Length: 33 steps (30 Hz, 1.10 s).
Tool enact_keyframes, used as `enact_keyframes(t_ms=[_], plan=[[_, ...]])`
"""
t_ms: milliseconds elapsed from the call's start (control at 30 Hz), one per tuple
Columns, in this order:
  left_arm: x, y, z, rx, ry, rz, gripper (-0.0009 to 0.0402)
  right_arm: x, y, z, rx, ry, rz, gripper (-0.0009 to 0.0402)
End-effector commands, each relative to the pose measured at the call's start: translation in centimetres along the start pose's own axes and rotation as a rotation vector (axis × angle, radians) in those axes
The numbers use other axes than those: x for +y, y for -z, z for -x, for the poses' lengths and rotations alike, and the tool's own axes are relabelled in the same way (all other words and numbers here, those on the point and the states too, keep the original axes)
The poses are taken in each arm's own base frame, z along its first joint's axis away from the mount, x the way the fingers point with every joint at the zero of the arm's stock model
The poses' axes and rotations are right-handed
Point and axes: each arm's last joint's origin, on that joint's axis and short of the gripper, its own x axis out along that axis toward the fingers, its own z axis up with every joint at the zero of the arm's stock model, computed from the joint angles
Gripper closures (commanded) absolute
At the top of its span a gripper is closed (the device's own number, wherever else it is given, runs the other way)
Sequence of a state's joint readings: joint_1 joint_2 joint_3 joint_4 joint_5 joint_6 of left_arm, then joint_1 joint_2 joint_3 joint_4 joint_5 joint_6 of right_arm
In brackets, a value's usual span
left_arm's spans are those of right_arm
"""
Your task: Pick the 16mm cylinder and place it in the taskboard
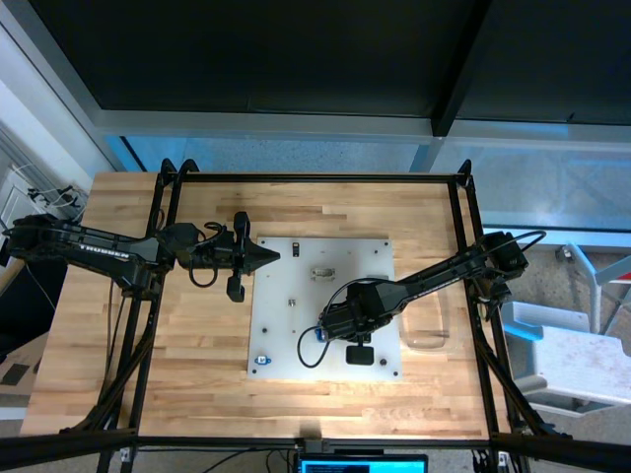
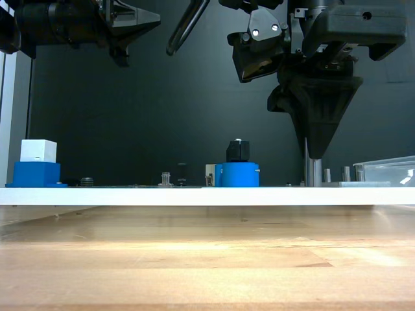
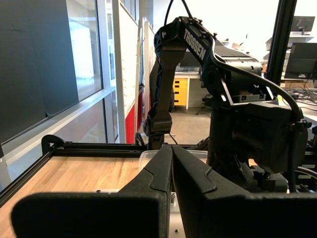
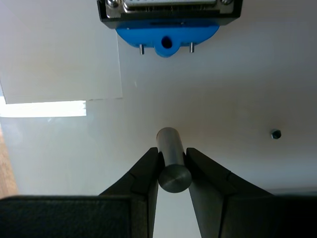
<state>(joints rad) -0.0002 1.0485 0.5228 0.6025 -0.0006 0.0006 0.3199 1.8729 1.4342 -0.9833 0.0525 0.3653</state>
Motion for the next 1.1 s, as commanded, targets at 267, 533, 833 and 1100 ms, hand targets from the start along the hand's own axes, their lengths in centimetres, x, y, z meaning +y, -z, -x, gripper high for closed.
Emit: enact_keyframes(t_ms=[267,533,833,1100], plan=[[0.0,0.01,-0.01,0.0,0.0,0.0,0.0393,0.1,0.01,0.11,-0.006,-0.003,0.003,0.0373],[0.0,0.01,-0.01,0.0,0.0,0.0,0.0393,0.17,-0.08,-0.02,-0.01,-0.005,0.008,0.0373],[0.01,0.01,-0.01,0.0,0.0,0.0,0.0393,0.21,-0.16,-0.23,-0.022,-0.01,0.01,0.0373],[0.01,0.01,-0.01,0.0,0.0,0.0,0.0393,0.13,0.11,-0.66,-0.01,-0.006,0.009,0.0373]])
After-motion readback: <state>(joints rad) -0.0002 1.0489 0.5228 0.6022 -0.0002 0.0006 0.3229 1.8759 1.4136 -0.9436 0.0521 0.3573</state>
